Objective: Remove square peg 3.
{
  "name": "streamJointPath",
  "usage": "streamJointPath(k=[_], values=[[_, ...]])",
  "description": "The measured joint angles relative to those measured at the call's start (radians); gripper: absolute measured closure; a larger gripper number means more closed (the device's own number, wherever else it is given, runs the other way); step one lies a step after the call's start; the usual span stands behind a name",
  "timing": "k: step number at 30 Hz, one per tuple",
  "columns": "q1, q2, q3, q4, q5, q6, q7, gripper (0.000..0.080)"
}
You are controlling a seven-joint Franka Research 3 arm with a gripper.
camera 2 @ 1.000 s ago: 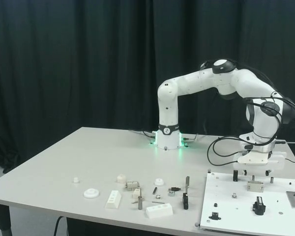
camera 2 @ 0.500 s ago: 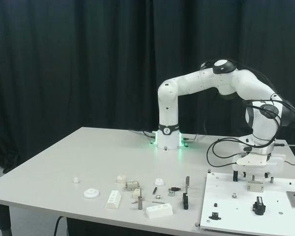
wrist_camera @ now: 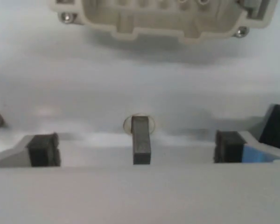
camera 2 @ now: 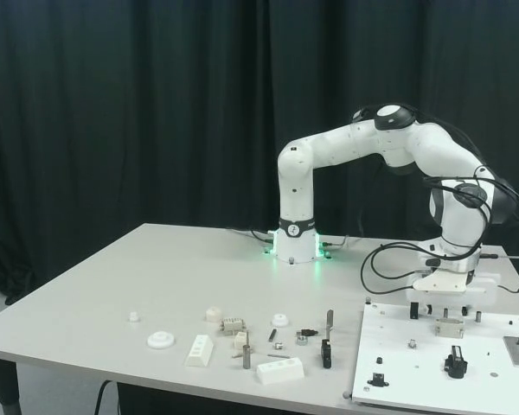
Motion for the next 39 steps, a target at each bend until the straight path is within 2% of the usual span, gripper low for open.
streamJointPath(k=[2, 3, 8, 9, 17, 18, 23, 24, 39], values=[[0.0, 0.0, 0.0, -0.002, -0.002, 0.002, 0.0, 0.0003], [0.0, 0.0, 0.0, -0.003, -0.004, 0.004, 0.0, 0.01], [0.0, 0.0, 0.0, -0.006, -0.015, 0.012, -0.002, 0.01], [0.0, 0.0, 0.0, -0.006, -0.016, 0.013, -0.002, 0.0278], [0.001, -0.002, 0.001, -0.013, -0.011, 0.024, -0.01, 0.0278], [0.001, -0.003, 0.002, -0.012, -0.009, 0.026, -0.01, 0.0654], [0.006, -0.005, 0.004, -0.012, -0.008, 0.034, -0.01, 0.0654], [0.006, -0.005, 0.004, -0.012, -0.007, 0.034, -0.01, 0.0729], [0.007, -0.006, 0.004, -0.013, -0.006, 0.034, -0.009, 0.0729]])
